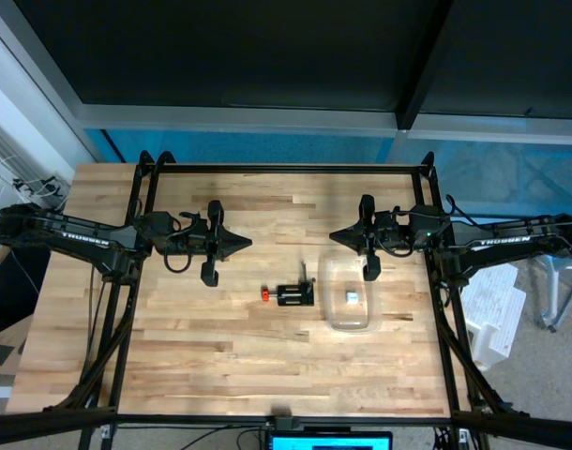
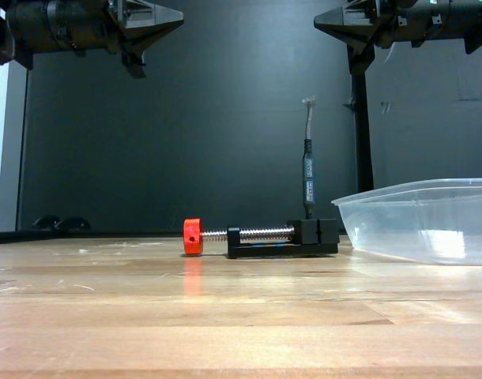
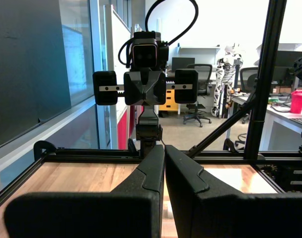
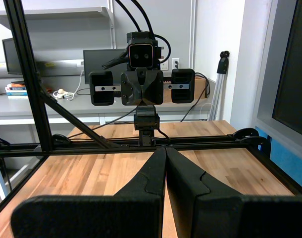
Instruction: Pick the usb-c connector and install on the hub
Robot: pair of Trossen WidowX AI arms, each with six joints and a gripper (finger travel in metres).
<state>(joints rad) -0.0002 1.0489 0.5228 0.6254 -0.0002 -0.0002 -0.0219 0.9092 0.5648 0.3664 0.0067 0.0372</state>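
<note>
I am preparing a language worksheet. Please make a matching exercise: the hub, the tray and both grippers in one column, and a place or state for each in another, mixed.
1. hub
2. tray
3. left gripper
4. right gripper

A. shut, raised, near the tray
B. black with an orange-red end, on the table
C. shut, raised, left of the hub
D. clear, right of the hub

Pairs: 1-B, 2-D, 3-C, 4-A

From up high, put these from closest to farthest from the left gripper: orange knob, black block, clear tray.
From the shut left gripper, left of centre:
1. Orange knob, the leftmost.
2. Black block, mid-table.
3. Clear tray, right side, near the shut right gripper.
</note>
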